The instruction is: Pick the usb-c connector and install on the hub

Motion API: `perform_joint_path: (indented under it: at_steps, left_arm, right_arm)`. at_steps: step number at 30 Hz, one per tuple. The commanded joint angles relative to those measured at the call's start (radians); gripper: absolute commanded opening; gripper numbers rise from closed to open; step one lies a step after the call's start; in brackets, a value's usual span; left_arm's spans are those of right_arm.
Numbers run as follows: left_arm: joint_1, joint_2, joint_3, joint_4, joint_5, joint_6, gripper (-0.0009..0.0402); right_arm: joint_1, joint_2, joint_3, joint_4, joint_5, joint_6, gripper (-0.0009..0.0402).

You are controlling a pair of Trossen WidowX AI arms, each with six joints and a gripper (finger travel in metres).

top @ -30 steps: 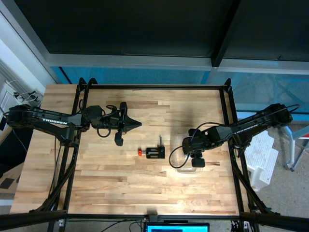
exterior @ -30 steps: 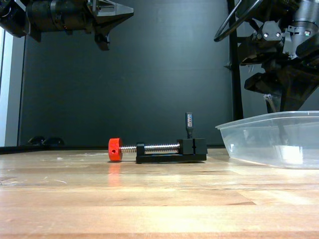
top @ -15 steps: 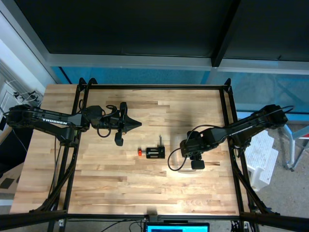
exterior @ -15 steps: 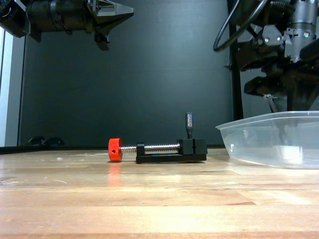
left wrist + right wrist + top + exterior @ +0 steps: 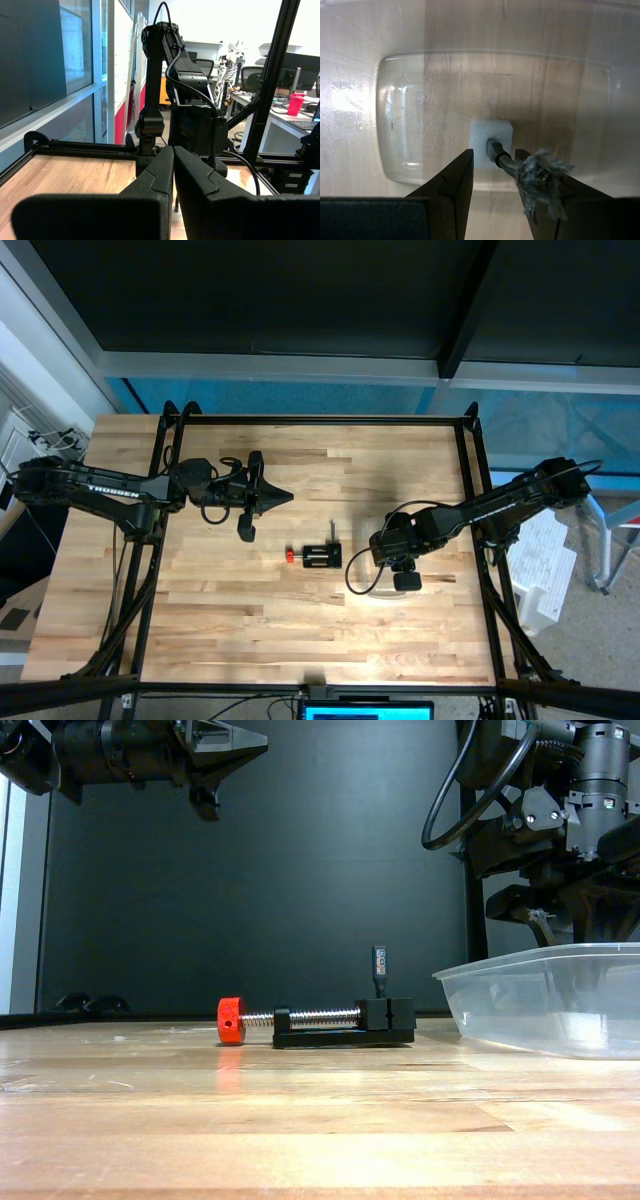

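There, usb-c connector [image 5: 493,148] in bin [image 5: 540,1005] under right gripper [image 5: 493,153] (left gripper [image 5: 173,149] aloft).

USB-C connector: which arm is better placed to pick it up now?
Right. The right hand hangs open over the clear tub, fingers either side of the usb-c connector set in white foam. The left hand is shut, high over the left of the table, far from the tub.
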Motion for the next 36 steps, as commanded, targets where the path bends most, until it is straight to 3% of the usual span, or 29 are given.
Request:
perform_joint_path:
  at_steps: [1, 18, 23, 29, 36]
  left_arm:
    - [0.000, 0.000, 0.000, 0.000, 0.000, 0.000, 0.0000]
    - [0.000, 0.000, 0.000, 0.000, 0.000, 0.000, 0.0000]
    - [0.000, 0.000, 0.000, 0.000, 0.000, 0.000, 0.0000]
    - [0.000, 0.000, 0.000, 0.000, 0.000, 0.000, 0.0000]
    - [0.000, 0.000, 0.000, 0.000, 0.000, 0.000, 0.0000]
  right_arm:
    - [0.000, 0.000, 0.000, 0.012, 0.000, 0.001, 0.0112]
    - [-0.001, 0.000, -0.001, 0.017, 0.001, 0.009, 0.0100]
    - [-0.001, 0.000, -0.001, 0.020, 0.002, 0.024, 0.0073]
    - [-0.001, 0.000, -0.001, 0.019, 0.001, 0.031, 0.0002]
    - [-0.001, 0.000, -0.001, 0.013, 0.002, 0.031, -0.0001]
